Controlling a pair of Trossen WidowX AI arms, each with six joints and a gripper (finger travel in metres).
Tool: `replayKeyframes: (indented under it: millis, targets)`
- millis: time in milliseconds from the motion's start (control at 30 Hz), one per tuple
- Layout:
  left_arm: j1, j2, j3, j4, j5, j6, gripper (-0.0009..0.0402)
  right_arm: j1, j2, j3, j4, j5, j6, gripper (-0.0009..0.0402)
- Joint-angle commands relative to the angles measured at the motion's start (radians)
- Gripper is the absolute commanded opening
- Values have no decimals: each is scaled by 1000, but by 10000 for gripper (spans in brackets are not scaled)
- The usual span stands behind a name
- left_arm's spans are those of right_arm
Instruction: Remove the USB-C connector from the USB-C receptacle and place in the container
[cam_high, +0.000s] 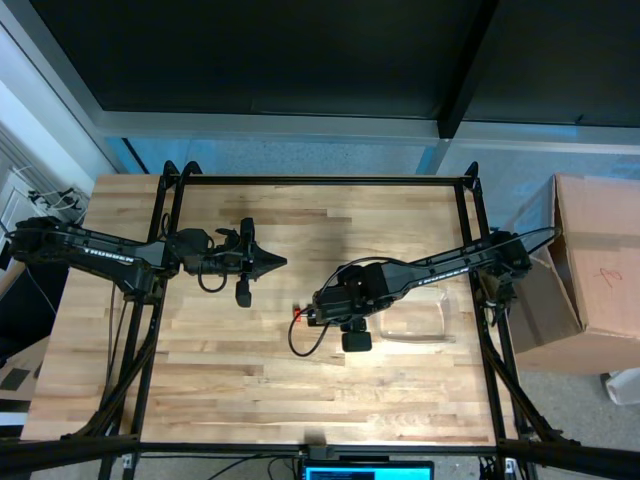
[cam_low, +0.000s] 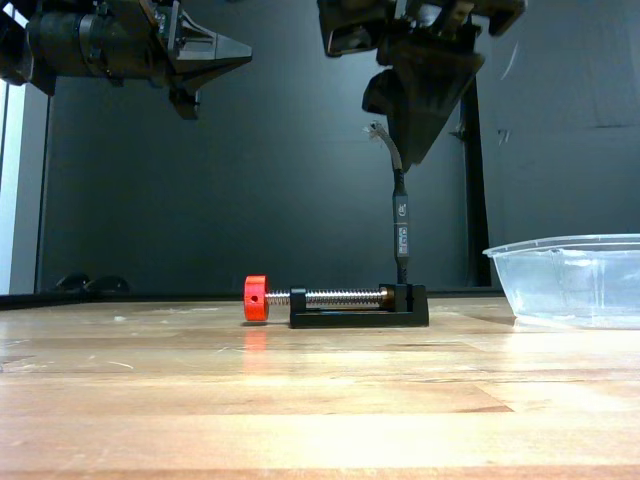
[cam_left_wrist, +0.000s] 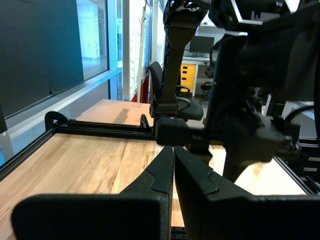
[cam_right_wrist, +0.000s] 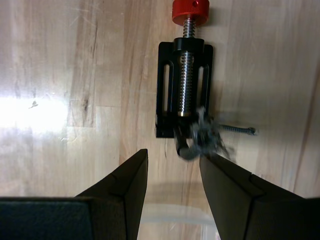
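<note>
The USB-C connector stands upright in its receptacle, clamped in a small black vise with a red knob. Its short cable ends in a frayed stub. My right gripper hangs open just above the connector, the stub lying between its fingers and nearer one of them, with no grip on it. In the high view this gripper is over the vise. My left gripper is shut on nothing, raised over the table's left middle, pointing right; its tips meet.
A clear plastic container sits on the wooden table right of the vise, seen also as the container under the right arm. A black frame rail edges the table. A cardboard box stands off the right side.
</note>
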Motion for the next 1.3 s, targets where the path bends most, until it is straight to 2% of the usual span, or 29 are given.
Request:
replayKeyframes:
  millis: [33, 467, 600, 867, 967, 1300]
  targets:
    - [0, 0, 0, 0, 0, 0, 0, 0, 4, -19, 31, 0, -7, 142]
    - [0, 0, 0, 0, 0, 0, 0, -2, 4, -94, 127, 0, -6, 134]
    - [0, 0, 0, 0, 0, 0, 0, -5, 4, -94, 129, 1, -6, 100]
    - [0, 0, 0, 0, 0, 0, 0, -10, 3, -94, 128, 0, -7, -4]
    - [0, 0, 0, 0, 0, 0, 0, -12, 3, -94, 127, 0, -5, 7]
    - [0, 0, 0, 0, 0, 0, 0, -14, -7, -90, 126, 0, -5, -1]
